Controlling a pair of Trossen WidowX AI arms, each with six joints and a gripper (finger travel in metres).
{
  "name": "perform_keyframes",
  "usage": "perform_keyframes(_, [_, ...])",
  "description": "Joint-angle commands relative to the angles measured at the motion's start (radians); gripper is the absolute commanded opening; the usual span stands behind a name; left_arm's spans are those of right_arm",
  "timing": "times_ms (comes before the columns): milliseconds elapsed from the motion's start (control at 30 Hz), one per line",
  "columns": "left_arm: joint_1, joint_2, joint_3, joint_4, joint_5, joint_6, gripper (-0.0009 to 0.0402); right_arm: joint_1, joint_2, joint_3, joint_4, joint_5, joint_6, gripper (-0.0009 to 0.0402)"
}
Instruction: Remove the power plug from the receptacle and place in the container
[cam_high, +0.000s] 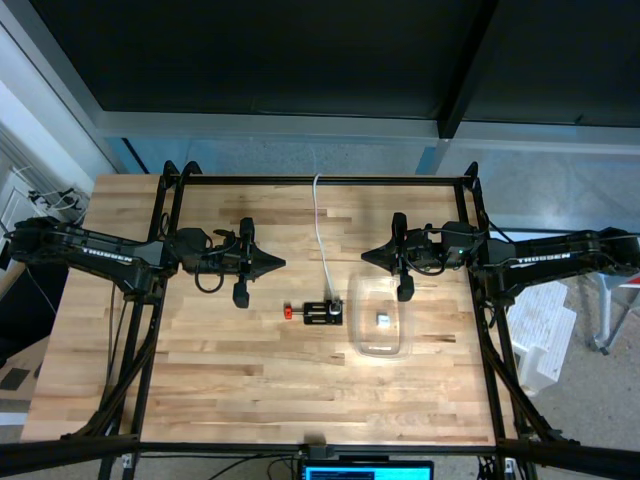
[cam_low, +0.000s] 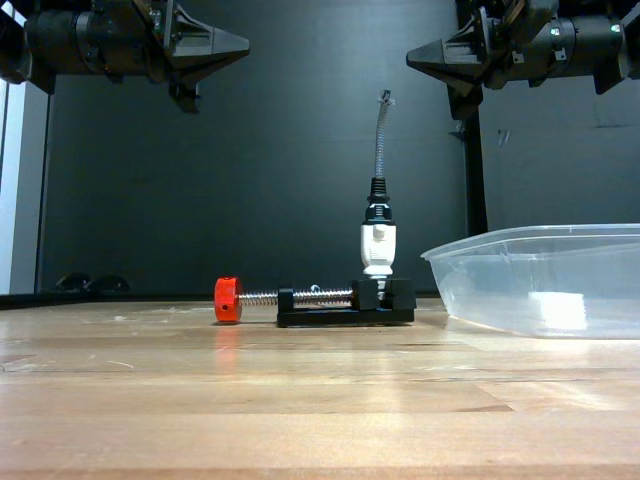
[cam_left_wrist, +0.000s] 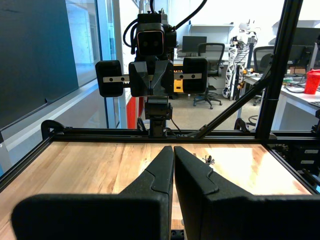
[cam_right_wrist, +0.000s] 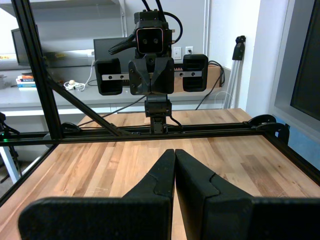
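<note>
The black power plug (cam_low: 377, 207) stands upright in the white receptacle (cam_low: 378, 248), its thin cord stub pointing up. The receptacle is clamped in a small black vise (cam_low: 345, 301) at the table's middle, and its white cable (cam_high: 321, 230) runs toward the far edge. The clear container (cam_high: 380, 315) lies just right of the vise and holds a small white-grey block (cam_high: 383, 319). My left gripper (cam_high: 280, 263) hovers high, left of the vise, shut and empty. My right gripper (cam_high: 365, 257) hovers high, behind the container, also shut and empty. Both point inward, facing each other.
The vise has a red knob (cam_high: 288, 312) sticking out to its left. A black frame rail (cam_high: 320, 181) borders the wooden table at the far edge and sides. A screen (cam_high: 365, 468) sits at the near edge.
</note>
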Motion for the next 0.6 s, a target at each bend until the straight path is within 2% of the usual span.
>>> perform_keyframes(33, [0.0, 0.0, 0.0, 0.0, 0.0, 0.0, 0.0, 0.0, 0.0, 0.0, 0.0, 0.0, 0.0, 0.0])
perform_keyframes(500, [0.0, 0.0, 0.0, 0.0, 0.0, 0.0, 0.0, 0.001, 0.0, 0.001, 0.013, -0.002, 0.016, 0.0])
perform_keyframes(600, [0.0, 0.0, 0.0, 0.0, 0.0, 0.0, 0.0, 0.002, 0.001, 0.031, -0.065, -0.022, 0.047, 0.0])
